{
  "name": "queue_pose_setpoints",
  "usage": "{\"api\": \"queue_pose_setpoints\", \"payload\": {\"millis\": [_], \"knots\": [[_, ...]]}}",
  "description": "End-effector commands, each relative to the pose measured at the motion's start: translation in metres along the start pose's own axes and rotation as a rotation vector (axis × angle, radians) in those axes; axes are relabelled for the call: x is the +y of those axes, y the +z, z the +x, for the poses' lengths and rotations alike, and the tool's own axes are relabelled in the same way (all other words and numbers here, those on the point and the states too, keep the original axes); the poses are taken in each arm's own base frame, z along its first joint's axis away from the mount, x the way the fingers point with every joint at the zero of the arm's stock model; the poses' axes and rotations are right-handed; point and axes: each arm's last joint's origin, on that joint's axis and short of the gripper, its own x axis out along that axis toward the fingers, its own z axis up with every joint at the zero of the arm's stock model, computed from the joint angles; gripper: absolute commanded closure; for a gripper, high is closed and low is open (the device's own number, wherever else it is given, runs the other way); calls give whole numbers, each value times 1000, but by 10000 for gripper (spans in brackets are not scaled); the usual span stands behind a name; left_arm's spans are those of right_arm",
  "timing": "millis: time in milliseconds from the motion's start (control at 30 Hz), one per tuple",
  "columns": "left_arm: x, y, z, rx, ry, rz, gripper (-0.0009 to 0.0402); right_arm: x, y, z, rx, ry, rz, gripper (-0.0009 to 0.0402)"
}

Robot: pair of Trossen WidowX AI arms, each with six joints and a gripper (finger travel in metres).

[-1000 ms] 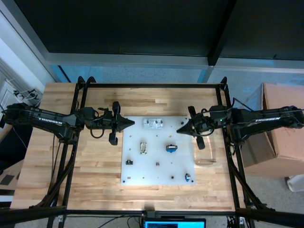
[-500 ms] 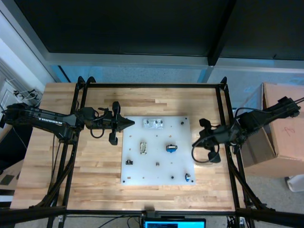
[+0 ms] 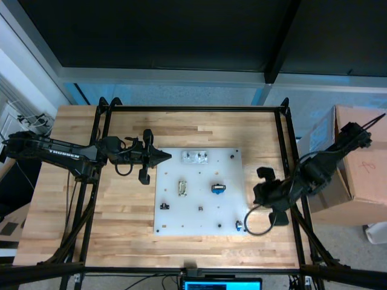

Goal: Remove the RJ45 connector from the taskboard and place in the container

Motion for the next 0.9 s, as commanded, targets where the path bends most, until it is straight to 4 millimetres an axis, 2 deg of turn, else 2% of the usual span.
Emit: {"api": "queue_pose_setpoints", "payload": {"millis": [33, 433, 900], "knots": [[0, 0, 0, 0, 0, 0, 393, 16, 5, 0, 35, 8, -46, 393], [0, 0, 0, 0, 0, 0, 393, 42, 23, 20, 206, -6, -105, 393], [0, 0, 0, 0, 0, 0, 393, 58, 24, 62, 355, -23, -39, 389]]}}
